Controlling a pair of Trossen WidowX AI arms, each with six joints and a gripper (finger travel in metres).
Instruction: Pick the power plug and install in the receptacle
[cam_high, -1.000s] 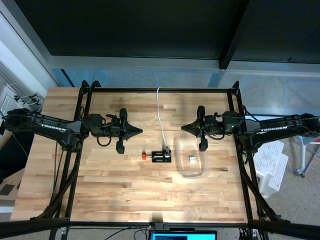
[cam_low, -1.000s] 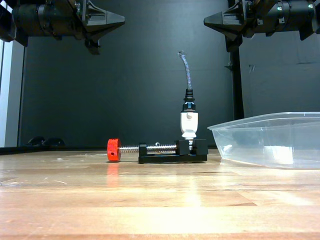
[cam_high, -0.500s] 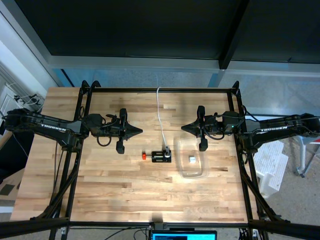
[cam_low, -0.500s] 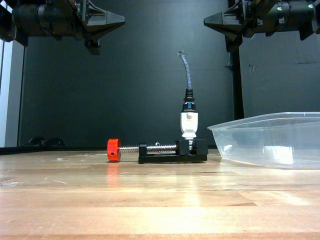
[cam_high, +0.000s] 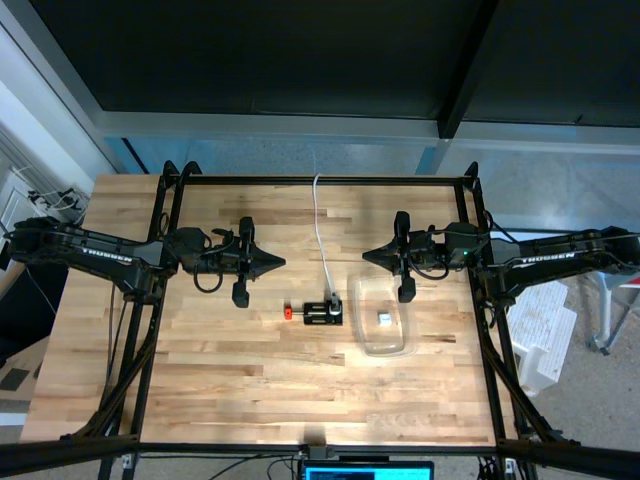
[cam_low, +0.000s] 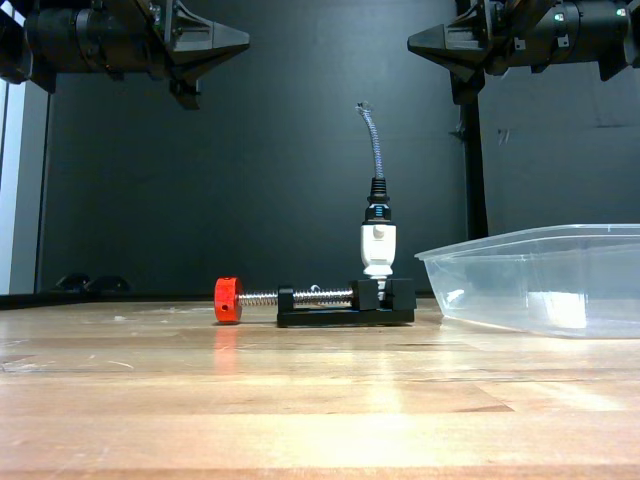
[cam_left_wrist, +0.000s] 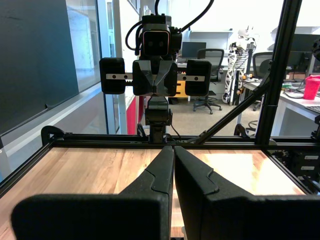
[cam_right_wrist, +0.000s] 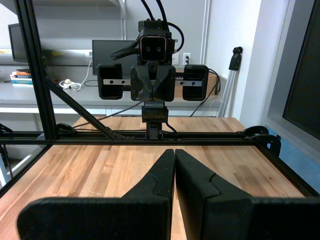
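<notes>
Nothing is moving versus the earlier frames: arms, plug and vise are all sitting where they were. Right gripper (cam_right_wrist: 174, 150) is pressing its fingers together on nothing. Left gripper (cam_left_wrist: 173, 147) is doing the same, clenched and empty. Both are hanging high over the table (cam_high: 250, 370), facing each other, well apart from the work.

Power plug (cam_low: 377, 205) is standing upright in the white receptacle (cam_low: 377, 250), which is sitting in the vise (cam_low: 345, 302). Nothing is holding it, and the braided cable (cam_low: 373, 140) is rising free off its top. Tray (cam_low: 540, 280) is holding only the white block (cam_high: 384, 318).

Install is looking done. Risk: seating depth isn't readable here. If the plug is only partly in, the leaning cable could be levering it loose.
</notes>
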